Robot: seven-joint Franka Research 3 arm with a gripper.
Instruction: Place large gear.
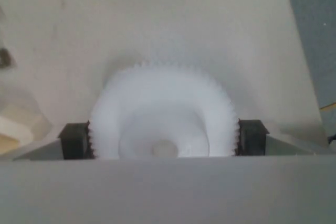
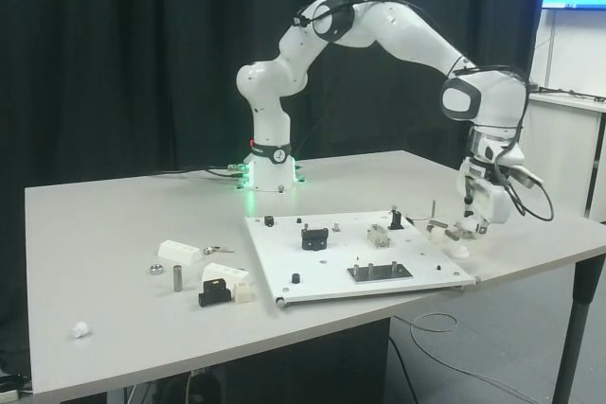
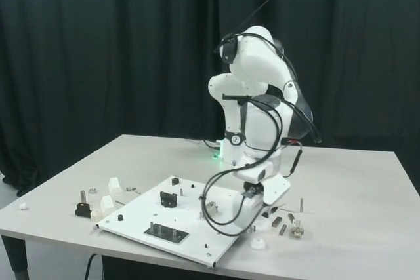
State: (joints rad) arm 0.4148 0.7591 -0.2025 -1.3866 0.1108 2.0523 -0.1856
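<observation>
In the wrist view you see the large gear [image 1: 164, 121], white and toothed, held flat between the two black pads [image 1: 75, 141], one pressed against its rim on each side, so the gripper [image 1: 164, 141] is clamped on the gear. The centre bore faces the camera, so the gear's axis runs along the line of the fingers, pointing down at the white board [image 1: 210, 35] that fills the background. No peg or shaft shows below the gear in this picture, so you cannot judge from here how well the bore lines up with its seat. In the first room view the gripper [image 2: 471, 226] hangs low at the far right corner of the white board [image 2: 322, 276], close above its edge, with small fixtures and upright pins standing on the board to the inner side of the tool; the gear itself is too small to make out there. In the second room view the arm is folded down over the board's near-right side and the gripper [image 3: 252, 209] is mostly hidden behind cables; a small white part [image 3: 258, 243] lies on the grey table [image 3: 354, 227] just off the board's edge. Your coming move turns on bringing the bore straight over its pin, and these pictures leave that offset unclear.
</observation>
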